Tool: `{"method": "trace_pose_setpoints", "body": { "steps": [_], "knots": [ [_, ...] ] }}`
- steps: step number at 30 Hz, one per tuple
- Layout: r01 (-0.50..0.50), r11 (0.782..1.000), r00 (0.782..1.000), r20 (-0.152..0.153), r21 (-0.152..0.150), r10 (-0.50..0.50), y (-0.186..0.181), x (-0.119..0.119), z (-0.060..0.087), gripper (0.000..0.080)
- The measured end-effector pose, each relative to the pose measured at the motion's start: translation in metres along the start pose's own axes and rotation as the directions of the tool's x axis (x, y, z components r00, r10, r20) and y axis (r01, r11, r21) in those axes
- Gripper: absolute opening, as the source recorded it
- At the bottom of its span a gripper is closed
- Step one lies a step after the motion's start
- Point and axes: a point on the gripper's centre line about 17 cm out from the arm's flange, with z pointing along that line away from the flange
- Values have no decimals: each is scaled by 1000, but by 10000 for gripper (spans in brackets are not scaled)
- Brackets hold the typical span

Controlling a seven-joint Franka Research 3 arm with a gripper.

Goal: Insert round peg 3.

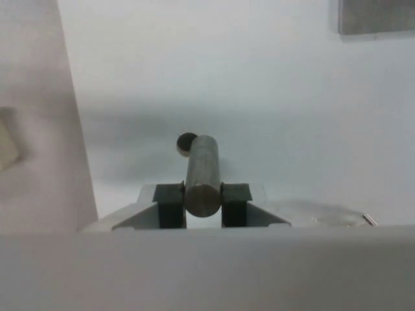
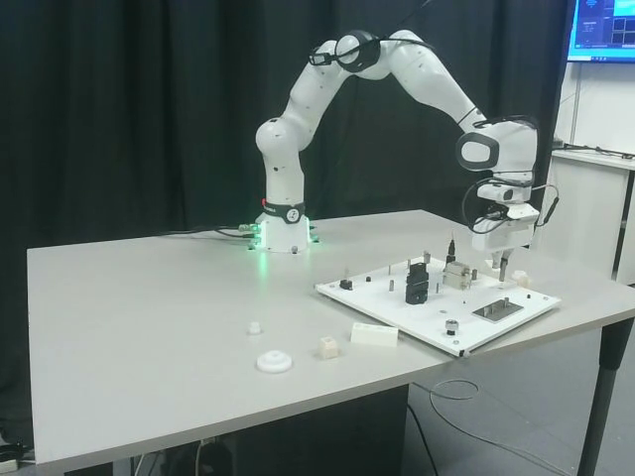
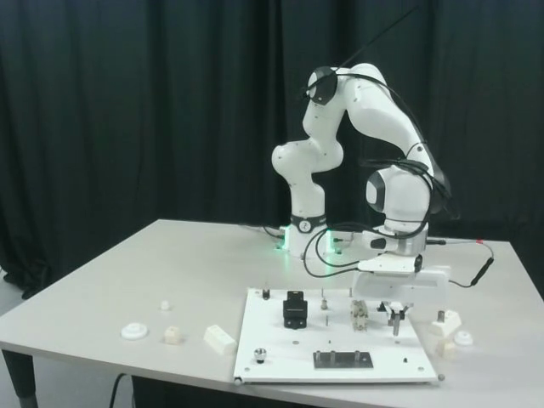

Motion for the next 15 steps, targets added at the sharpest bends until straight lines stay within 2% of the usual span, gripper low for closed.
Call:
{"method": "trace_pose_setpoints", "body": {
  "steps": [10,15],
  "knots": [
    [-10,1000,1000,7,4,10,1,2,7,113],
    [-12,1000,1000,14,17,12,-1,0,9,113]
  ]
}}
